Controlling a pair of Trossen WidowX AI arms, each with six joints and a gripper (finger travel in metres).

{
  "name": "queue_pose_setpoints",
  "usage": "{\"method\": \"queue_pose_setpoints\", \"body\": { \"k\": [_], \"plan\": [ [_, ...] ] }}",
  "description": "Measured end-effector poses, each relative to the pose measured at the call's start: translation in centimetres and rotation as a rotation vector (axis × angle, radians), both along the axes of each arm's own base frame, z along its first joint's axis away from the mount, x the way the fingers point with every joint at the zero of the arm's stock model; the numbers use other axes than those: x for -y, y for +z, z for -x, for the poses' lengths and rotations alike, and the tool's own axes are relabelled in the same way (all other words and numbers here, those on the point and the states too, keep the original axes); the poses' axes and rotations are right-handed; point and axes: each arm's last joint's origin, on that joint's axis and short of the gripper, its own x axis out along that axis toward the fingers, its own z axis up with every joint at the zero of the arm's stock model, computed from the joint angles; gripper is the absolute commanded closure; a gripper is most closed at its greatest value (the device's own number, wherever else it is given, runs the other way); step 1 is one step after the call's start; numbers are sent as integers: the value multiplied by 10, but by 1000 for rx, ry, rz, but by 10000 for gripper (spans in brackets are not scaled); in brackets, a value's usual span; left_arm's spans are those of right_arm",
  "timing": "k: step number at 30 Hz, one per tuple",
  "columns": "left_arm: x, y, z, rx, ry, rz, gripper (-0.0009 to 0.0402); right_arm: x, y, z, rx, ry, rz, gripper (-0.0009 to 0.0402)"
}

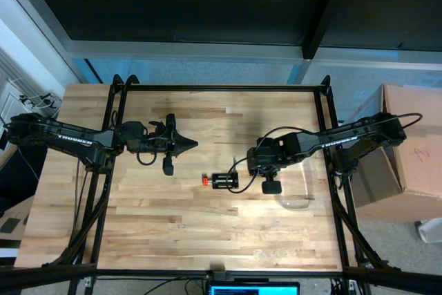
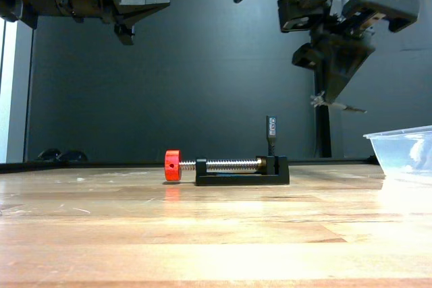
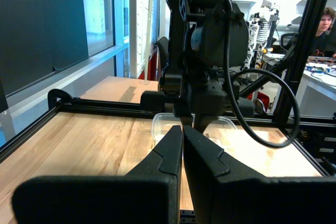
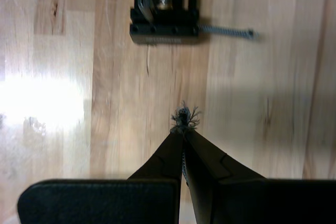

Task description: Remove the USB-C connector from the USB-C receptacle and place in the container

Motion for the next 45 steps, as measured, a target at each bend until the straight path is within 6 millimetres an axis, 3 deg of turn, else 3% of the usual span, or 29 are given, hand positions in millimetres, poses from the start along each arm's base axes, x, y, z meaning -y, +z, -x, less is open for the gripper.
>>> {"method": "queue_pose_setpoints", "body": {
  "k": [9,18,21,30,34,39,45],
  "plan": [
    [0,0,0,-1,0,0,393,-7,2,39,-23,-126,-52,393],
    [0,0,0,-1,0,0,393,-12,-24,91,-73,-269,-100,392],
    [0,0,0,0,0,0,393,-10,-32,101,-95,-302,-108,369],
    [0,0,0,0,0,0,393,-9,-41,104,-117,-342,-124,231],
    [0,0,0,-1,0,0,393,-9,-41,104,-109,-344,-120,193],
    [0,0,0,0,0,0,393,-9,-31,97,-48,-312,-113,190],
    [0,0,0,0,0,0,393,-3,-6,79,108,-255,-112,221]
  ]
}}
